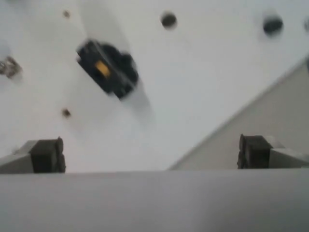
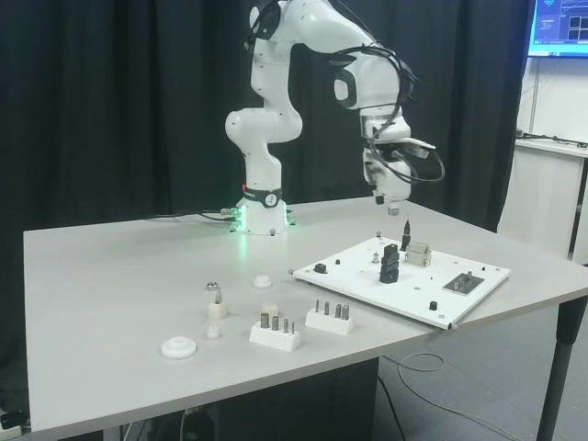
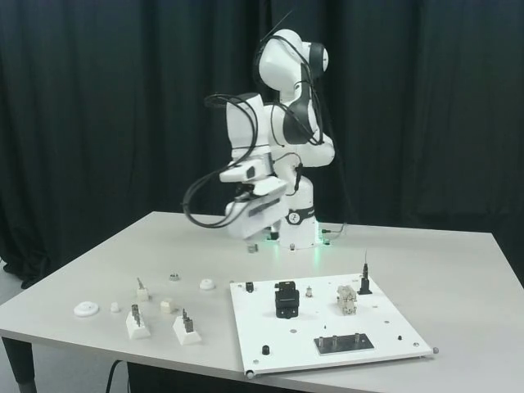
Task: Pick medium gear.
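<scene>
The medium gear [image 2: 261, 281] [image 3: 207, 284] is a white round piece lying flat on the grey table, left of the white board [image 2: 478, 294] [image 3: 385, 348]. My gripper [image 1: 149, 153] [image 2: 384, 200] [image 3: 243, 231] hangs high over the board's back part, well away from the gear. Its black fingers [image 1: 46, 154] stand wide apart and open, with nothing between them. The wrist view shows only the board and a black block [image 1: 107, 68] [image 2: 390, 262] [image 3: 286, 299] on it; the gear is out of that view.
A larger white gear [image 2: 178, 347] [image 3: 86, 309] and a smaller one [image 2: 213, 333] lie near the table's front left. Two white peg holders [image 2: 276, 333] [image 2: 329, 319] stand in front of the gear. The board carries a thin upright pin [image 3: 364, 278] and a grey plate [image 3: 340, 345].
</scene>
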Action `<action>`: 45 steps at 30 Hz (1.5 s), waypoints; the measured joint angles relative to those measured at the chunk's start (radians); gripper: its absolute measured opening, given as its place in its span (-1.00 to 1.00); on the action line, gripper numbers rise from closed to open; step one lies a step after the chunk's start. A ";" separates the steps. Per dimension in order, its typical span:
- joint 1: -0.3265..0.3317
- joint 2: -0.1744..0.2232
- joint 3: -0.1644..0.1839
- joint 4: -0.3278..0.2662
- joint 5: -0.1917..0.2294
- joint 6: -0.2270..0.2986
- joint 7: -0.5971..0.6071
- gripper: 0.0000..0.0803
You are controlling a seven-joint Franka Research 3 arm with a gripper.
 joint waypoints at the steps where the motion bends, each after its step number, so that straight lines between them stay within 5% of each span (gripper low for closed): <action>1: -0.001 0.002 -0.006 0.005 -0.010 -0.004 0.014 0.99; 11: -0.011 0.023 -0.074 0.021 -0.101 -0.019 0.064 0.99; 20: -0.012 0.050 -0.147 0.013 -0.142 -0.019 0.068 0.99; 32: -0.012 0.067 -0.255 -0.033 -0.151 -0.011 0.068 0.99; 45: -0.013 0.066 -0.343 -0.137 -0.120 0.070 0.168 0.99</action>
